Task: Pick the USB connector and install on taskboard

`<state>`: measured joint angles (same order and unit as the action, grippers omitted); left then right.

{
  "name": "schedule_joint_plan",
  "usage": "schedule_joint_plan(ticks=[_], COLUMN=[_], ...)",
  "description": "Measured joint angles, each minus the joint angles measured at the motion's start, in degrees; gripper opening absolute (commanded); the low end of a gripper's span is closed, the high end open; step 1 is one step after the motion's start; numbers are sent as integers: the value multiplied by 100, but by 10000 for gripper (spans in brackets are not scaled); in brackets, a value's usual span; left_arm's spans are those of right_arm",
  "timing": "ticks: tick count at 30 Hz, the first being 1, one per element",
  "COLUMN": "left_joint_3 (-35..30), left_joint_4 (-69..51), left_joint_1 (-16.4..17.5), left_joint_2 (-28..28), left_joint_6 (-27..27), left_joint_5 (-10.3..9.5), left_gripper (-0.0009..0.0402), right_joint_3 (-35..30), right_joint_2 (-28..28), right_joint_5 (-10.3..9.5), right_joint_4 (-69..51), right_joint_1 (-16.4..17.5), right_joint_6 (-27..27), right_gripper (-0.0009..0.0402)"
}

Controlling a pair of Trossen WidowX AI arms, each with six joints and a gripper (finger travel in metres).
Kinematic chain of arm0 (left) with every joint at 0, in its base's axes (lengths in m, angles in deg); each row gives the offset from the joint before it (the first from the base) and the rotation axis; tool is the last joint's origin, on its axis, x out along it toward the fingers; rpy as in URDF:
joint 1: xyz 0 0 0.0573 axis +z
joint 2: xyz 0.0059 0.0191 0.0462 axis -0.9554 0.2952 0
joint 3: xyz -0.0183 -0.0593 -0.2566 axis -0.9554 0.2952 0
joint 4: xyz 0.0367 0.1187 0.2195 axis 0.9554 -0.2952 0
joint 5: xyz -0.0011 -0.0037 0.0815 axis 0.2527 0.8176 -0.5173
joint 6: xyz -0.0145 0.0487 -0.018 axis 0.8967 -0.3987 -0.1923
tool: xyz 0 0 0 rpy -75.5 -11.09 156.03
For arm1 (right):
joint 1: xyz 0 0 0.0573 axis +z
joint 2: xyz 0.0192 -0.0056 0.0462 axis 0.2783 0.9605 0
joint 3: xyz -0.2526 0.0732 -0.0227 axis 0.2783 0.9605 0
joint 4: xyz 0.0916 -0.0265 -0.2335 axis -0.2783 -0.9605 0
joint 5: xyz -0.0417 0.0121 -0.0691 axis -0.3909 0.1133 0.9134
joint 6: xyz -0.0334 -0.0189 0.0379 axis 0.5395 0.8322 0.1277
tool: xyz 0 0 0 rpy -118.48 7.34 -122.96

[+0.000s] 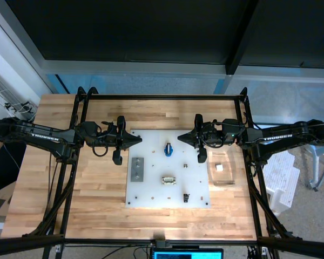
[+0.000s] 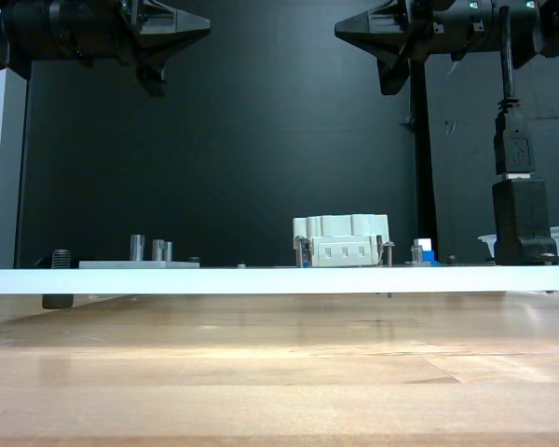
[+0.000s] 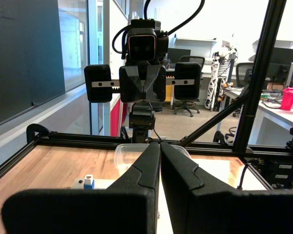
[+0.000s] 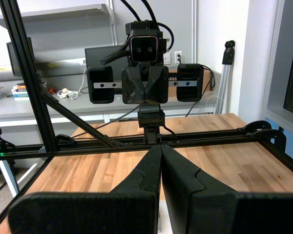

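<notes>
USB connector [image 2: 514, 154] nearest the lens: upright, long axis vertical, metal shell partly down in black socket [image 2: 524, 223]. Position on taskboard [image 2: 261, 279]: near edge, right of centre. Black cable [image 2: 508, 84] straight up from plug top; upper end not traceable.

From above, same plug [image 1: 187, 197] just a small dark spot at the board's near edge.

Overhead: left gripper [image 1: 138, 140] high over far-left corner of board, level, tip pointing inward. Fingers pressed together, nothing held. Likewise right gripper [image 1: 180, 138], high over far edge, slightly right of centre, tip pointing inward at the other. Fingers together, nothing held.

Key relation: plug toward near edge and well below both tips, right one nearer, almost in line with it across the board.

Judgement: looks seated already, so install done or close. For any regrip: right arm, pitch wrist down to match vertical axis, spread fingers across plug body, avoid cable.

Not targets: clear tray [image 1: 229, 178] and white cube [image 1: 220, 168] off board's right edge.
</notes>
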<state>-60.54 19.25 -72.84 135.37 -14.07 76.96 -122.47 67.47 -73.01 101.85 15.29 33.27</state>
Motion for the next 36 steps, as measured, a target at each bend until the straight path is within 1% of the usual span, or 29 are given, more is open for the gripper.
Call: schedule_joint_plan(ticks=[36], left_joint_3=[0], left_joint_4=[0], left_joint_1=[0], left_joint_2=[0], left_joint_6=[0], left_joint_5=[0], left_gripper=[0], right_joint_3=[0], right_joint_2=[0], right_joint_5=[-2], right_joint_4=[-103], right_joint_1=[0], right_joint_6=[0], right_gripper=[0])
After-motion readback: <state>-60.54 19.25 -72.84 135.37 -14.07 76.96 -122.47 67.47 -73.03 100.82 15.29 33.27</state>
